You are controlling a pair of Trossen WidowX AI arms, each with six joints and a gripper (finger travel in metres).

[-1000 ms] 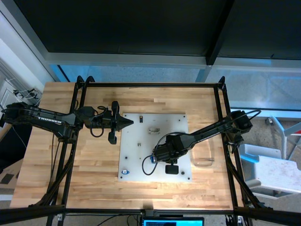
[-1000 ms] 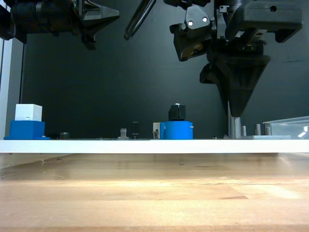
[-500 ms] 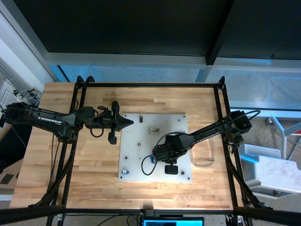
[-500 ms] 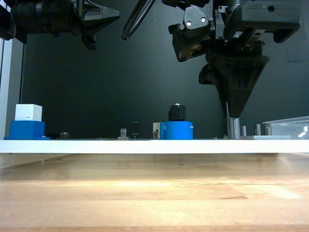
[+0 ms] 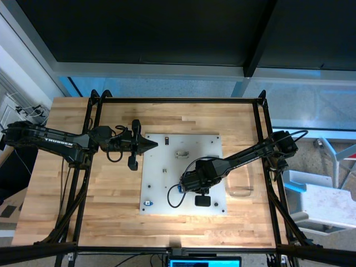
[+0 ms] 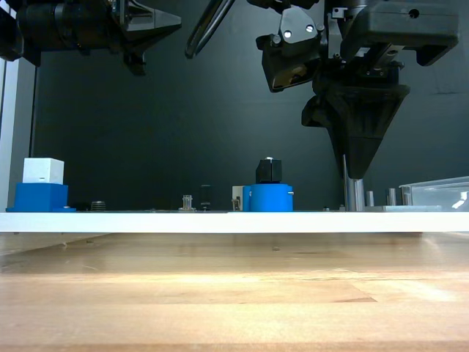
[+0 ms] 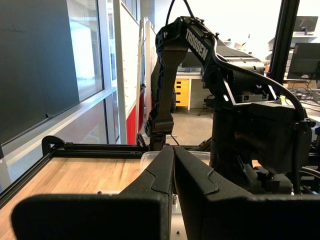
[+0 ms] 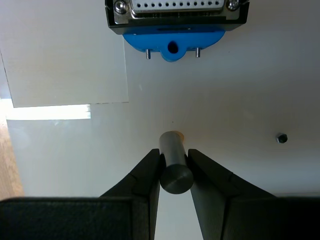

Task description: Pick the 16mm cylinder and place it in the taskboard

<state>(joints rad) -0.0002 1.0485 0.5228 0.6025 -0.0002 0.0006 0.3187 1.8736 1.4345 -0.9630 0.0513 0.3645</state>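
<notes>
The 16mm cylinder (image 8: 176,172) is a plain grey metal rod standing upright, with my right gripper (image 8: 174,155) shut on it from both sides. Its lower end rests on or just above the white taskboard (image 8: 250,100), a short way from the blue connector (image 8: 172,37). In the low view the cylinder (image 6: 355,195) reaches down to the taskboard (image 6: 146,220) below the right gripper (image 6: 356,174). From above, the right gripper (image 5: 189,182) hangs over the middle of the taskboard (image 5: 161,186). My left gripper (image 5: 153,143) is shut on nothing at the board's left edge, held high.
A clear plastic tray (image 5: 240,186) lies on the wood just right of the board. On the board stand a blue block with a white cube (image 6: 42,187), a blue round holder with a black knob (image 6: 270,189) and short metal pegs (image 6: 379,196).
The right gripper with the cylinder has shifted a hair to the left in the low view. The left arm has not moved.
</notes>
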